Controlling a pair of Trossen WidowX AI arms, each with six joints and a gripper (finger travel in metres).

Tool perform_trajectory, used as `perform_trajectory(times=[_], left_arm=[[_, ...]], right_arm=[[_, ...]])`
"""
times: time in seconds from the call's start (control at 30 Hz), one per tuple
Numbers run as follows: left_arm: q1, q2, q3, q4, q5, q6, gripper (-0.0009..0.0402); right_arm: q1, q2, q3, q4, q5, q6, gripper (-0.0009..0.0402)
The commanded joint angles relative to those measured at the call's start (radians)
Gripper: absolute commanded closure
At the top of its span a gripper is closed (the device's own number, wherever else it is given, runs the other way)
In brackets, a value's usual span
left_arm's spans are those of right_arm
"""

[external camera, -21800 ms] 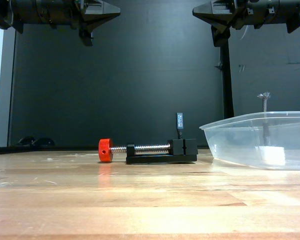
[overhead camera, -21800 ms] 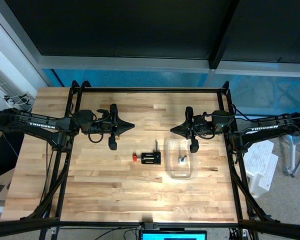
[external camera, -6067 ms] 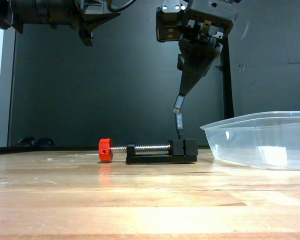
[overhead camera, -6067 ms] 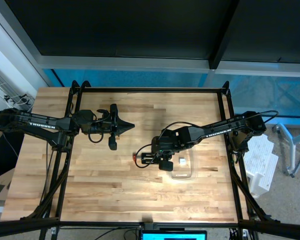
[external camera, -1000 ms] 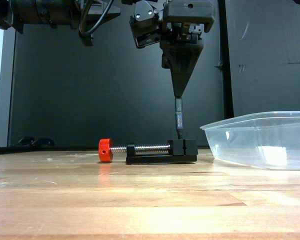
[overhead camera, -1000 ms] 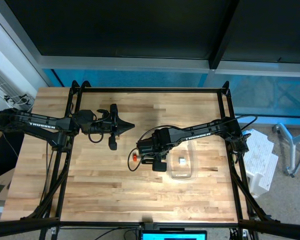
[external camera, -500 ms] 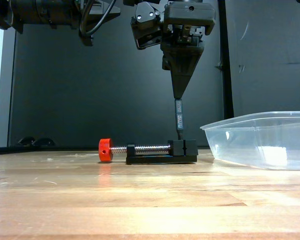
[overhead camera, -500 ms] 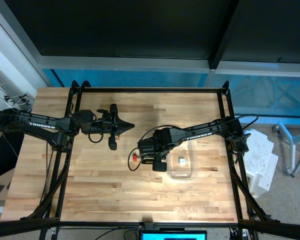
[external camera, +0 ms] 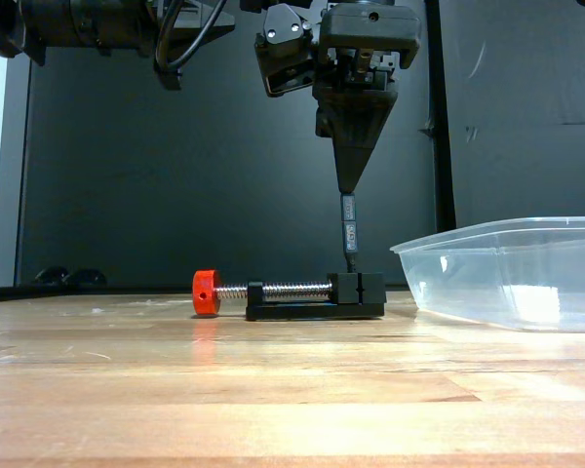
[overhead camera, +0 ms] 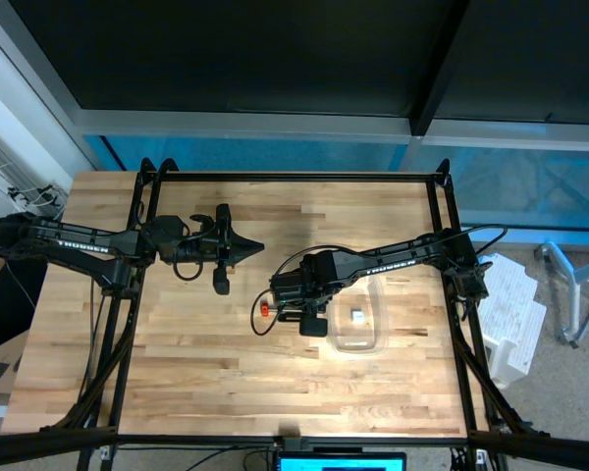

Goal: Pick the usb-c connector and install on the hub

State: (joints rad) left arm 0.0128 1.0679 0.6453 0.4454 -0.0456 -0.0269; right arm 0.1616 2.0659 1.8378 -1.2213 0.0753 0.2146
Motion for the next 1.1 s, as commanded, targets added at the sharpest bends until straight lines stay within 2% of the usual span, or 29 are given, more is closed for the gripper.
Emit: perform_trajectory(times=[0.03, 0.63, 0.77, 1.1], left_arm=[[0.000, 0.000, 0.000, 0.000, 0.000, 0.000, 0.0393], [0.000, 0.000, 0.000, 0.000, 0.000, 0.000, 0.0393], [0.000, 0.000, 0.000, 0.000, 0.000, 0.000, 0.0393], [0.000, 0.000, 0.000, -0.001, 0.000, 0.000, 0.0393]], right_arm=[[0.000, -0.006, 0.000, 0.000, 0.003, 0.002, 0.0378], [0.000, -0.076, -0.001, -0.013, 0.011, -0.014, 0.0244], [0.000, -0.100, -0.004, -0.027, 0.011, -0.019, 0.0230], [0.000, -0.200, -0.069, -0.021, 0.011, -0.037, 0.0228]])
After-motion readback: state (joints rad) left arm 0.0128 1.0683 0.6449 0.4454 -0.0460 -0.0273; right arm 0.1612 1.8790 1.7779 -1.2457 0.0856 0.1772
